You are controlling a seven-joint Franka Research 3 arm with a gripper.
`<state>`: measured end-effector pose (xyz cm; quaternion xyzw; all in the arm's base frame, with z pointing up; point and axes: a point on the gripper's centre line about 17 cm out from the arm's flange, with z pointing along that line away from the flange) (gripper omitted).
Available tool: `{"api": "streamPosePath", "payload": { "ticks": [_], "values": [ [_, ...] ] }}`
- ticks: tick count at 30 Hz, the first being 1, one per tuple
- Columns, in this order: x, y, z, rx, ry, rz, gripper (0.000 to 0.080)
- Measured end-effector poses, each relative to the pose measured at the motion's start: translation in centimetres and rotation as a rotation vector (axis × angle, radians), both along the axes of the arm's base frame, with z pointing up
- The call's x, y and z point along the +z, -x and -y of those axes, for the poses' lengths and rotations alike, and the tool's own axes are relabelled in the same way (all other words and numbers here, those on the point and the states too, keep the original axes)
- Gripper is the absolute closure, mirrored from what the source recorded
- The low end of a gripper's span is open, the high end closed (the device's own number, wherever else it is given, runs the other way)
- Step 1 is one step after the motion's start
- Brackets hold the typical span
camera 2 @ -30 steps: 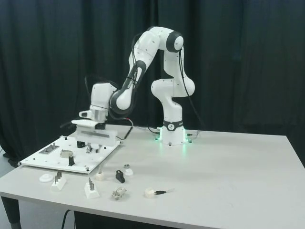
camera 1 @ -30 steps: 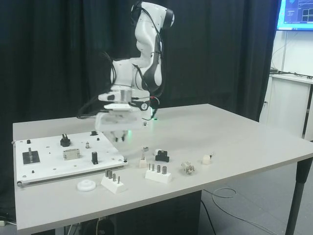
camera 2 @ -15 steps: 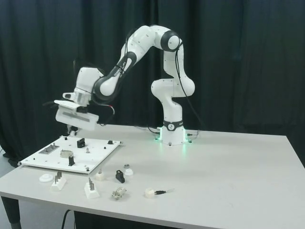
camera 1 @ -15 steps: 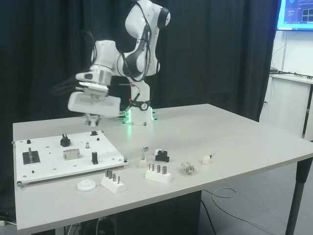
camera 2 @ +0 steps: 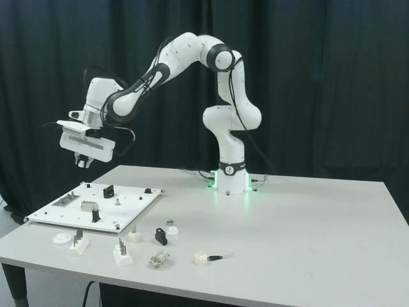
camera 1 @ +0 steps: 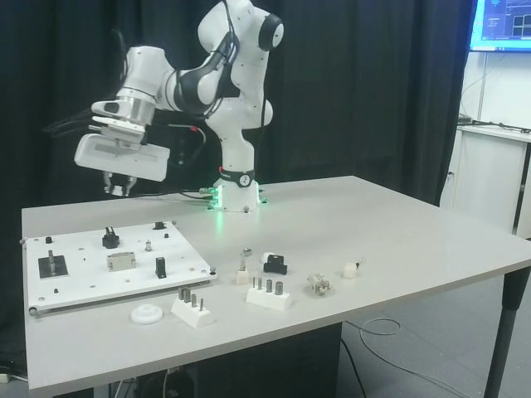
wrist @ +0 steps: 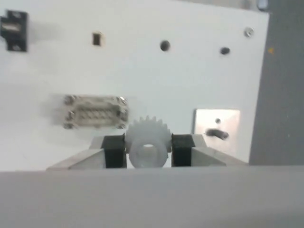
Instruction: Insert small gear.
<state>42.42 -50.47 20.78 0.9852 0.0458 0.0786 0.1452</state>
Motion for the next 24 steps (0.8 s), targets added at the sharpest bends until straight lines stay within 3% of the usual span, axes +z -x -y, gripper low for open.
{"api": "streamPosePath", "payload": {
  "ticks": [7,24],
  "values": [
    [-0.3,1.0,1.8,-0.015,-0.009,-0.029,0.0601],
    [-3.6,2.3,6.7,-0.046,-0.02,-0.053,0.0601]
  ]
}}
